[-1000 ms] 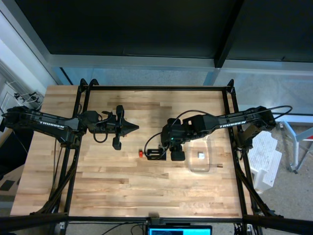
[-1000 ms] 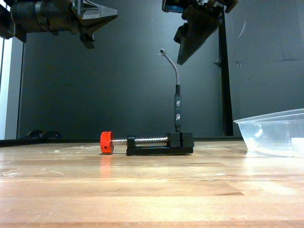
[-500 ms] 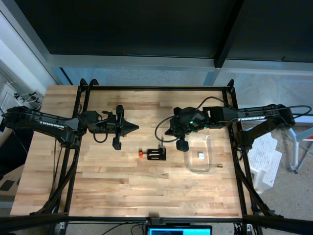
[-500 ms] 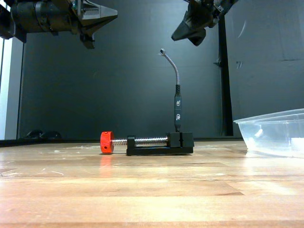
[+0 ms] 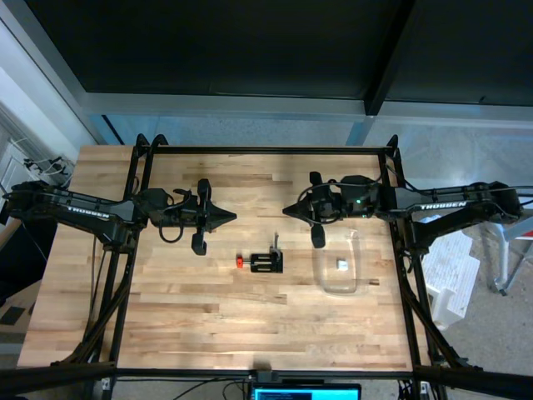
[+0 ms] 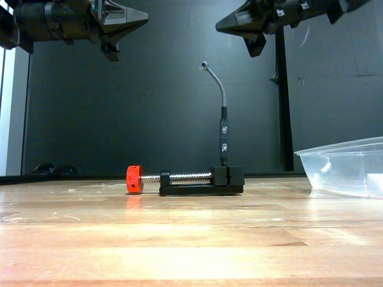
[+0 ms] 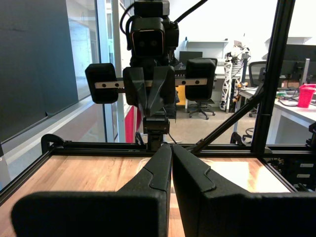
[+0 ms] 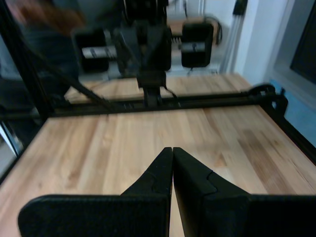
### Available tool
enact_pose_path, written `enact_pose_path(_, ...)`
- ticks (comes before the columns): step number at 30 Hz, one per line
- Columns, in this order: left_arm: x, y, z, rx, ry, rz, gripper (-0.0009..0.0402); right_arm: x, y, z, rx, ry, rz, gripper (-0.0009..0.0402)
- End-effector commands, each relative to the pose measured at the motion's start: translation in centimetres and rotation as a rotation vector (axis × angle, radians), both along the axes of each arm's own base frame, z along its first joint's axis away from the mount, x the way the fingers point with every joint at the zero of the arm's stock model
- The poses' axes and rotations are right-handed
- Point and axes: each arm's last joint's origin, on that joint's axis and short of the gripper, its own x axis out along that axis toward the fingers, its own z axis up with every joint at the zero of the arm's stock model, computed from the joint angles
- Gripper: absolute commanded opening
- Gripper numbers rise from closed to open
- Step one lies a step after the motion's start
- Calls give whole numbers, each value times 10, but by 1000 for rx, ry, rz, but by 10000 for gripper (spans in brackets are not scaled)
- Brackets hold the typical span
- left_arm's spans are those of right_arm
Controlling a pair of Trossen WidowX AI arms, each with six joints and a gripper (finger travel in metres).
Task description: Pick the USB-C connector and install on taskboard
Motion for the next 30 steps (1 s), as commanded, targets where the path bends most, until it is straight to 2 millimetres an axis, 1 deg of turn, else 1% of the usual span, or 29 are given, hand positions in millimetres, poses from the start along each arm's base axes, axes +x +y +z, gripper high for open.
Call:
enact_pose_path(1,0,0,0,0,0,0,0,-4,0,-7,5,-69,0,0)
enact_pose_path(8,0,0,0,0,0,0,0,-13,1,-19,2,-171,1,0)
enact_pose_path(17,0,0,0,0,0,0,0,-20,1,-26,20,-240,12,0)
enact_pose_path(30,0,0,0,0,0,0,0,-20,1,-26,22,-242,17,0)
